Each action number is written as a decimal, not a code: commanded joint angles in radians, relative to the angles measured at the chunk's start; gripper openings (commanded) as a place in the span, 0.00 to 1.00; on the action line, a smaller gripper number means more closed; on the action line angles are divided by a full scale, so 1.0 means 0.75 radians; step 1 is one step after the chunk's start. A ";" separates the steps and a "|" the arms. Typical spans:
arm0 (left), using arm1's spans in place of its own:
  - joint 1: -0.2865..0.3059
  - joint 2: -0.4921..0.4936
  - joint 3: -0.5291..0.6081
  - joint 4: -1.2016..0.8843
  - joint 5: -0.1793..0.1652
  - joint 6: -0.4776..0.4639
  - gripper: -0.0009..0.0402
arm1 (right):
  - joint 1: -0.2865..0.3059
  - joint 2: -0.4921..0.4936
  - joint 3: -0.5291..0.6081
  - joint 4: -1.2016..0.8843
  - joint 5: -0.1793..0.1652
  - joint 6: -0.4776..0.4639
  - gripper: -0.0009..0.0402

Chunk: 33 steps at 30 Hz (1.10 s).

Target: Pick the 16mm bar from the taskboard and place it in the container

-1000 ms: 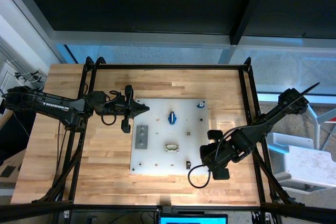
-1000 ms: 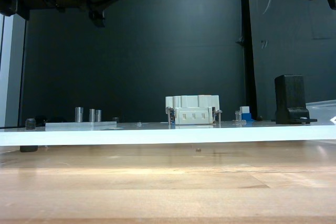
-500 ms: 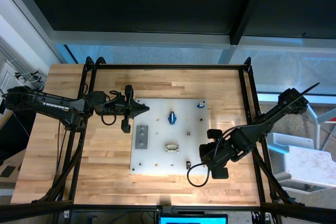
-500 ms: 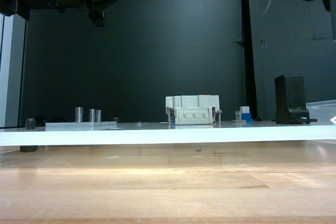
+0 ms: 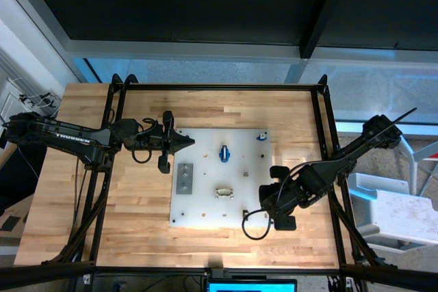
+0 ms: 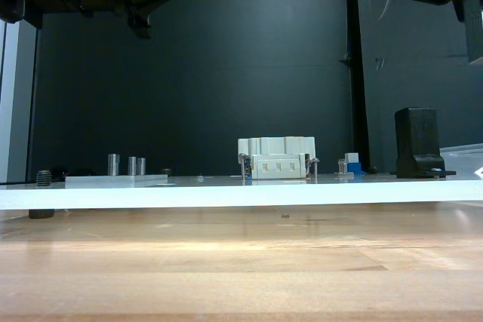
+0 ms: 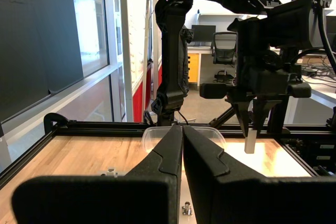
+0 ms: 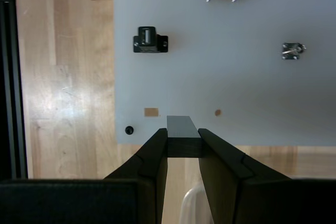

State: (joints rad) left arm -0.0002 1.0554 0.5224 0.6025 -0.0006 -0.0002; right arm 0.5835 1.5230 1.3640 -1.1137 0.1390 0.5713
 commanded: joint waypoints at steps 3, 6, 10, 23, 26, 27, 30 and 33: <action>0.000 0.001 0.001 0.001 0.001 0.000 0.02 | -0.046 -0.016 -0.017 -0.006 0.001 0.035 0.13; 0.001 0.001 0.001 0.001 0.000 0.000 0.02 | -0.076 -0.041 -0.043 -0.010 0.001 0.038 0.13; 0.001 0.001 0.001 0.001 0.000 0.000 0.02 | -0.111 -0.087 -0.102 -0.010 0.001 0.074 0.13; 0.001 0.001 0.001 0.001 0.001 0.000 0.02 | -0.185 -0.277 -0.313 -0.011 0.000 0.180 0.13; 0.001 0.001 0.001 0.001 0.000 0.000 0.02 | -0.189 -0.321 -0.365 -0.011 -0.001 0.209 0.13; 0.001 0.001 0.001 0.001 0.000 0.000 0.02 | -0.189 -0.339 -0.382 -0.011 -0.001 0.215 0.13; 0.000 0.001 0.001 0.001 0.000 0.000 0.02 | -0.190 -0.389 -0.431 -0.011 -0.001 0.246 0.13; 0.000 0.001 0.001 0.001 0.001 0.000 0.02 | -0.191 -0.433 -0.474 -0.011 -0.001 0.267 0.13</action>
State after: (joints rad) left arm -0.0002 1.0557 0.5224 0.6029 -0.0006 -0.0002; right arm 0.4404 1.2114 1.0210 -1.1217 0.1383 0.7635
